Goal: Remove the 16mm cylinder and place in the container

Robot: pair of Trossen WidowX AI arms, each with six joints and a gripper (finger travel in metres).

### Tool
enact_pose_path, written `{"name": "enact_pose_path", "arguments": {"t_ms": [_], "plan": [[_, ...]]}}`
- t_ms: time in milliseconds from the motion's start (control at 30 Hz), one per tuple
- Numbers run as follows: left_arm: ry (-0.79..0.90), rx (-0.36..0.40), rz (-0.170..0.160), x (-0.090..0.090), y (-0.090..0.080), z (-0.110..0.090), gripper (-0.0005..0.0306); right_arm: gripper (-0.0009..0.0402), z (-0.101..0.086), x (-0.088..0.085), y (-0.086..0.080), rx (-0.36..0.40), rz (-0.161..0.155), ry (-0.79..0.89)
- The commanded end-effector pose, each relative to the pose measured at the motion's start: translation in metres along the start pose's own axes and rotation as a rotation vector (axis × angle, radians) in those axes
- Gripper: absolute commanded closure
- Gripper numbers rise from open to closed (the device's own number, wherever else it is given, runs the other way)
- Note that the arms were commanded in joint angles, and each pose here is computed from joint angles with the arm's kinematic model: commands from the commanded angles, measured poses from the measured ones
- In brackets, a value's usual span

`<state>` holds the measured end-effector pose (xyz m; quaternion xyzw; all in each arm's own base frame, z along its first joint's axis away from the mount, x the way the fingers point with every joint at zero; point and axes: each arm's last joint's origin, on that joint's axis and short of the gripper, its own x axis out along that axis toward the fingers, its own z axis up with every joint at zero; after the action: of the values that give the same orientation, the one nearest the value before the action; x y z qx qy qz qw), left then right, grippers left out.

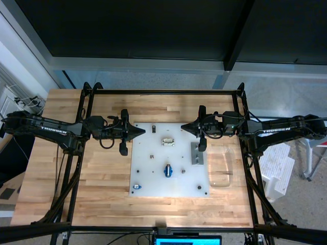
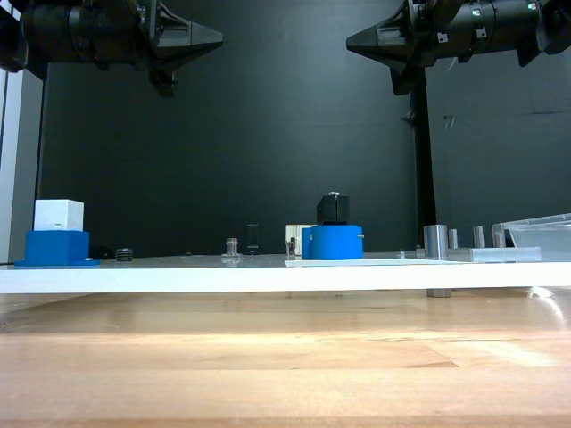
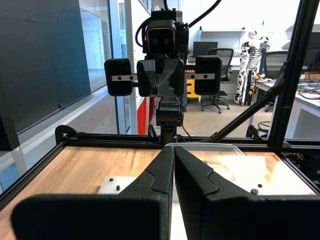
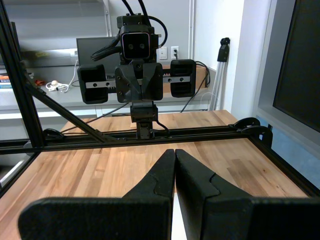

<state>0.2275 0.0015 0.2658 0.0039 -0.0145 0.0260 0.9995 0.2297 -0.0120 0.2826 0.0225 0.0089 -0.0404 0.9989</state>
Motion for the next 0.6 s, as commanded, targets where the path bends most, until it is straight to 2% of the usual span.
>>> {"name": "enact_pose_path", "arguments": {"t_ms": [33,500,533,600], "plan": [[0.0,0.0,0.0,0.0001,0.0,0.0,0.03,0.0393,0.0,0.0,0.0004,0.0,0.002,0.0],[0.0,0.0,0.0,0.0001,0.0001,0.0,0.03,0.0393,0.0001,0.0,0.0006,0.0,0.003,0.0],[0.0,0.0,0.0,0.0001,0.0,0.0,0.03,0.0393,-0.0001,-0.0001,0.0008,0.001,0.007,0.003],[0.0,0.0,0.001,0.0001,0.0001,0.0,0.03,0.0393,0.0001,-0.0012,0.0017,0.014,0.036,0.01]]}}
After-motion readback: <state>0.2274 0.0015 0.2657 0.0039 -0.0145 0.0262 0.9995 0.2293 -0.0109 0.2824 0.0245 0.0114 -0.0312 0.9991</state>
